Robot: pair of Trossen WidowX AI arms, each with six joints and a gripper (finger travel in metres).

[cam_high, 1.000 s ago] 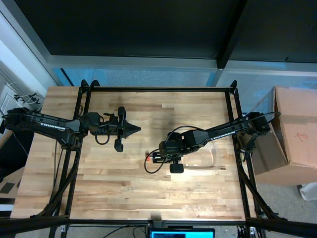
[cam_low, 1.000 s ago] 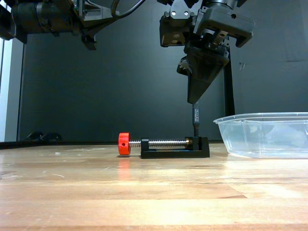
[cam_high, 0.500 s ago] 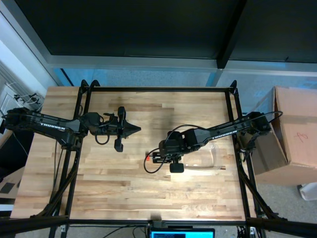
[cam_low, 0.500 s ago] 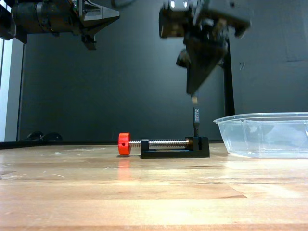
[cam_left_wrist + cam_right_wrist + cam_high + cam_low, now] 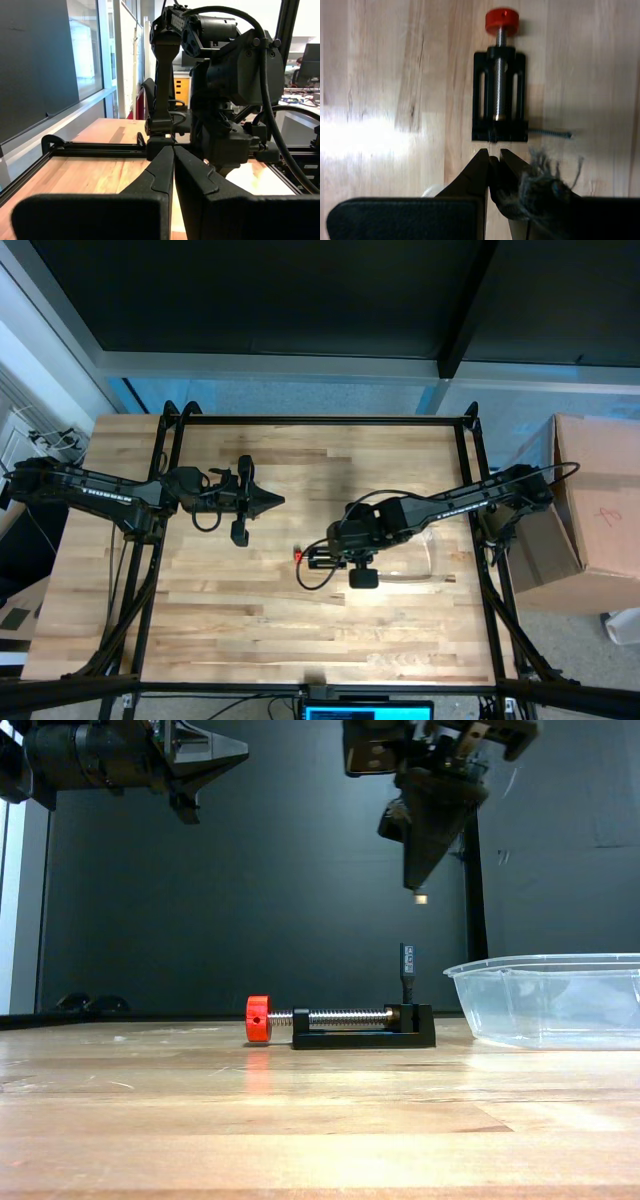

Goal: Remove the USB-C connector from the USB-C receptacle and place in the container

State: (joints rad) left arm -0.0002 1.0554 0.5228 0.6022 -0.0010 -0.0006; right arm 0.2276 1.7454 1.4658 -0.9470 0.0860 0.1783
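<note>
Fingers of my right gripper [image 5: 416, 883] are clamped on the small USB-C connector [image 5: 421, 898]. Its pale metal tip hangs clear above the black upright USB-C receptacle [image 5: 406, 960]. That stays pinned mid-table by the black screw vise with a red knob [image 5: 365, 1038], I judge against lifting. A clear plastic container [image 5: 545, 1000] waits toward the table's right edge. Farther back, my left gripper [image 5: 272, 501] hovers with its fingers together and empty. I can read no writing.

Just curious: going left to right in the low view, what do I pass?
The red knob, screw, USB-C receptacle upright in the clamp, clear container. Overhead, the left hand hangs high at the left; the right hand, above the receptacle, holds the USB-C connector.
</note>
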